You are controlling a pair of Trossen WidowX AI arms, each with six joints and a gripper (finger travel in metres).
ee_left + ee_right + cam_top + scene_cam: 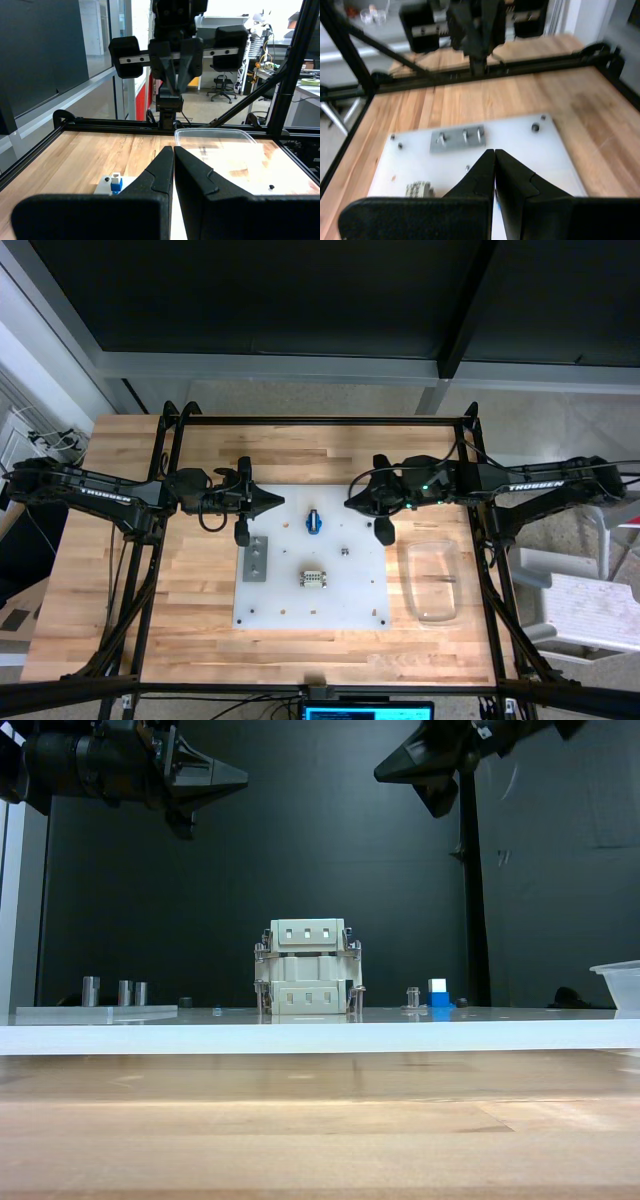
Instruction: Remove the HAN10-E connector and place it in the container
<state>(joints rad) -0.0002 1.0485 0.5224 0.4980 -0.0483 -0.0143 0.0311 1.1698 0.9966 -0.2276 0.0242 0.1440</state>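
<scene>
As the HAN10-E connector point(314, 580) sits mounted on the white board point(350, 590), lower centre of the high view, we judge no step done. The container point(409, 585), at centre right, holds nothing. The left end effector point(278, 502) and right end effector point(352, 503) hover clenched over the board's upper edge, carrying nothing.

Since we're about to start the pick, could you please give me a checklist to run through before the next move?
1. HAN10-E connector seated on the white board: ok.
2. Container beside the board, nothing seen inside: ok.
3. Right gripper open for a grasp: not ok, shut, raised over the board's far edge.
4. Left gripper out of the way: ok, shut, raised over the far edge.
5. Blue part and grey metal block apart from the connector: ok.
</scene>
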